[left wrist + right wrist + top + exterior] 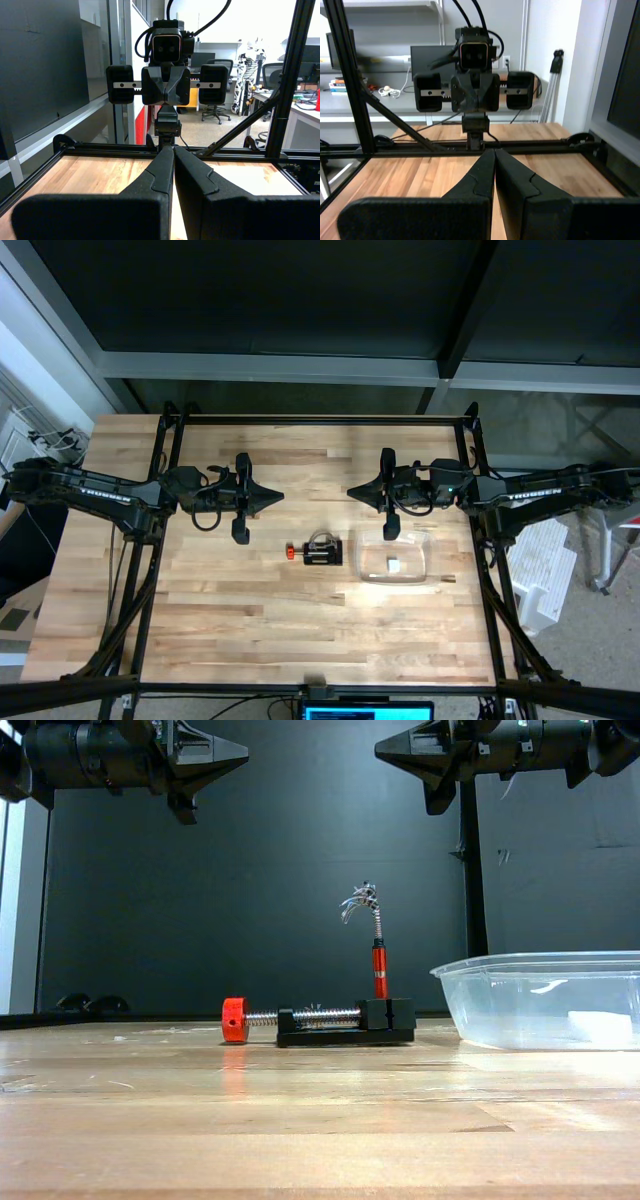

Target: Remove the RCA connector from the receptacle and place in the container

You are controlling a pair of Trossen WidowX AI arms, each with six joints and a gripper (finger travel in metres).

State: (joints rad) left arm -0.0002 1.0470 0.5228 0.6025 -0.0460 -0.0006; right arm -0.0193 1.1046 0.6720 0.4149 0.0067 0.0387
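The receptacle [320,552], a small black block with a red-orange end, lies mid-table; the low view shows it [345,1020] flat on the wood. The RCA connector [380,970] stands upright in it, a slim red and silver plug with twisted silver wire above. To its right sits the clear container [420,565], whose wall [520,1005] also shows in the low view. My left gripper [275,497] hovers high, behind and left of the receptacle, shut and holding nothing [173,148]. My right gripper [352,491] hovers high behind the container, also shut and holding nothing [495,150].
A small white square piece [395,565] lies inside the container. A black metal frame [320,420] runs around the table's edges. The two arms face each other tip to tip with a gap above the table's middle.
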